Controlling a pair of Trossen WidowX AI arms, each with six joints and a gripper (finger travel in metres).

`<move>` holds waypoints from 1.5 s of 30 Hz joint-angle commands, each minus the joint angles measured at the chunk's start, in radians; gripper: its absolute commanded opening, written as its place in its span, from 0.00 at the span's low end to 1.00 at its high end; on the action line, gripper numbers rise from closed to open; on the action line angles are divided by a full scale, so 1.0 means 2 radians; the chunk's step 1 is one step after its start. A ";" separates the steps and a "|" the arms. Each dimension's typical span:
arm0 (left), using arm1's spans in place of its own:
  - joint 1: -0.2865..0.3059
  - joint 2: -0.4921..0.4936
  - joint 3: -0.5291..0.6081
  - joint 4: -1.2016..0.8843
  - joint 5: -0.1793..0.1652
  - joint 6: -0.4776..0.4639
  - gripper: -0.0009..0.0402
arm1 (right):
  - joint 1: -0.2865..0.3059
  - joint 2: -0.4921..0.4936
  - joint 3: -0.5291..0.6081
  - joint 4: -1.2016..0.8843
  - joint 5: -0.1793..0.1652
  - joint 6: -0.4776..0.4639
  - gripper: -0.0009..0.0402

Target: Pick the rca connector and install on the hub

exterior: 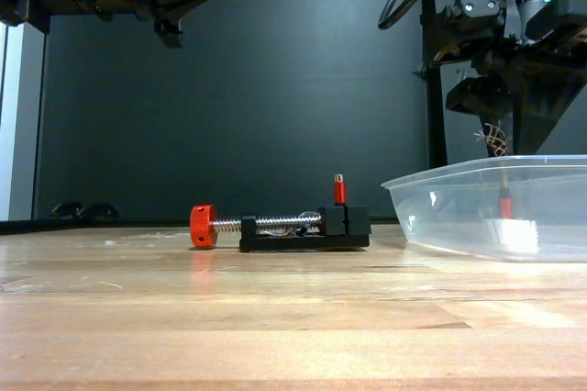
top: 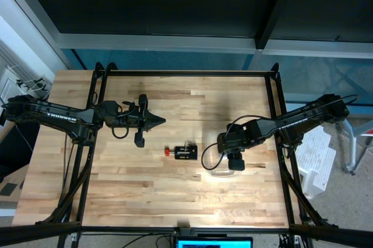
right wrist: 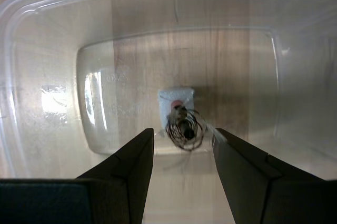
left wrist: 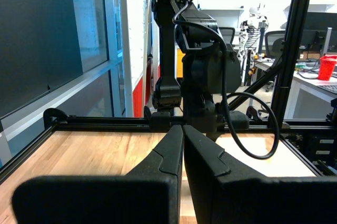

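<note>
The rca connector (right wrist: pixel 182 125), a tiny dark piece ringed by thin wire loops, stands on a small white block (right wrist: pixel 176 98) inside the clear plastic tray (right wrist: pixel 42 50). My right gripper (right wrist: pixel 182 132) hangs open over the tray, one finger on each side of the connector and neither touching it. The hub (top: pixel 185 153) is a black block with a red knob, lying on the table left of the tray; in the low view the hub (exterior: pixel 307 226) carries an upright red stub (exterior: pixel 338 189). My left gripper (top: pixel 159 121) hovers shut at the left, high above the table.
The clear tray (exterior: pixel 440 212) sits right of the hub at the table's middle right. Black frame rails (top: pixel 274 108) border the wooden table (top: pixel 145 195). A screen edge shows at the near edge.
</note>
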 commanded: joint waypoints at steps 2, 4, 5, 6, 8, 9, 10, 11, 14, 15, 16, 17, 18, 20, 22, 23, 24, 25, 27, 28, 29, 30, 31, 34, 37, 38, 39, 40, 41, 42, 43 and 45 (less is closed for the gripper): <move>0.000 0.000 0.000 0.000 0.000 0.000 0.02 | 0.001 0.011 0.000 0.007 0.000 0.000 0.39; 0.000 0.000 0.000 0.000 0.000 0.000 0.02 | 0.001 0.018 0.000 0.010 0.000 0.000 0.39; 0.000 0.000 0.000 0.000 0.000 0.000 0.02 | 0.001 0.019 0.000 0.012 0.000 0.000 0.39; 0.000 0.000 0.000 0.000 0.000 0.000 0.02 | 0.001 0.022 0.000 0.014 0.000 0.000 0.39; 0.000 0.000 0.000 0.000 0.000 0.000 0.02 | 0.002 0.027 0.000 0.018 0.000 0.000 0.39; 0.000 0.000 0.000 0.000 0.000 0.000 0.02 | 0.002 0.031 0.000 0.020 0.000 0.000 0.39; 0.000 0.000 0.000 0.000 0.000 0.000 0.02 | 0.002 0.034 0.000 0.022 0.000 0.000 0.39; 0.000 0.000 0.000 0.000 0.000 0.000 0.02 | 0.002 0.036 0.000 0.023 0.000 0.000 0.39; 0.000 0.000 0.000 0.000 0.000 0.000 0.02 | 0.003 0.045 0.000 0.028 0.000 0.000 0.39; 0.000 0.000 0.000 0.000 0.000 0.000 0.02 | 0.003 0.048 0.000 0.030 0.000 -0.001 0.39; 0.000 0.000 0.000 0.000 0.000 0.000 0.02 | 0.003 0.050 0.000 0.031 0.000 -0.001 0.39; 0.000 0.000 0.000 0.000 0.000 0.000 0.02 | 0.003 0.050 0.000 0.032 0.000 -0.001 0.39; 0.000 0.000 0.000 0.000 0.000 0.000 0.02 | 0.004 0.052 -0.001 0.035 0.000 0.000 0.39; 0.000 0.000 0.000 0.000 0.000 0.000 0.02 | 0.004 0.056 -0.002 0.035 0.000 0.000 0.39; 0.000 0.000 0.000 0.000 0.000 0.000 0.02 | 0.004 0.059 -0.002 0.036 0.000 -0.001 0.39; 0.000 0.000 0.000 0.000 0.000 0.000 0.02 | 0.004 0.061 -0.002 0.037 0.000 -0.001 0.39; 0.000 0.000 0.000 0.000 0.000 0.000 0.02 | 0.004 0.064 -0.002 0.039 0.000 -0.002 0.39; 0.000 0.000 0.000 0.000 0.000 0.000 0.02 | 0.004 0.066 -0.002 0.040 0.000 -0.002 0.39; 0.000 0.000 0.000 0.000 0.000 0.000 0.02 | 0.004 0.066 -0.002 0.043 0.000 -0.002 0.39; 0.000 0.000 0.000 0.000 0.000 0.000 0.02 | 0.004 0.066 -0.003 0.044 0.000 -0.002 0.39; 0.000 0.000 0.000 0.000 0.000 0.000 0.02 | 0.004 0.066 -0.004 0.047 0.000 -0.002 0.39; 0.000 0.000 0.000 0.000 0.000 0.000 0.02 | 0.004 0.066 -0.005 0.048 0.000 -0.002 0.39; 0.000 0.000 0.000 0.000 0.000 0.000 0.02 | 0.004 0.066 -0.006 0.049 0.000 -0.002 0.39; 0.000 0.000 0.000 0.000 0.000 0.000 0.02 | 0.004 0.066 -0.009 0.050 0.000 0.000 0.39; 0.000 0.000 0.000 0.000 0.000 0.000 0.02 | 0.004 0.066 -0.010 0.051 0.000 0.000 0.39; 0.000 0.000 0.000 0.000 0.000 0.000 0.02 | 0.004 0.066 -0.010 0.052 0.000 0.000 0.39; 0.000 0.000 0.000 0.000 0.000 0.000 0.02 | 0.004 0.066 -0.010 0.053 0.000 0.000 0.39; 0.000 0.000 0.000 0.000 0.000 0.000 0.02 | 0.004 0.066 -0.010 0.053 0.000 0.000 0.39; 0.000 0.000 0.000 0.000 0.000 0.000 0.02 | 0.004 0.066 -0.010 0.054 0.000 0.000 0.39; 0.000 0.000 0.000 0.000 0.000 0.000 0.02 | 0.004 0.066 -0.011 0.054 0.000 0.000 0.39; 0.000 0.000 0.000 0.000 0.000 0.000 0.02 | 0.004 0.066 -0.011 0.055 0.000 0.000 0.39; 0.000 0.000 0.000 0.000 0.000 0.000 0.02 | 0.004 0.066 -0.011 0.055 0.000 0.000 0.39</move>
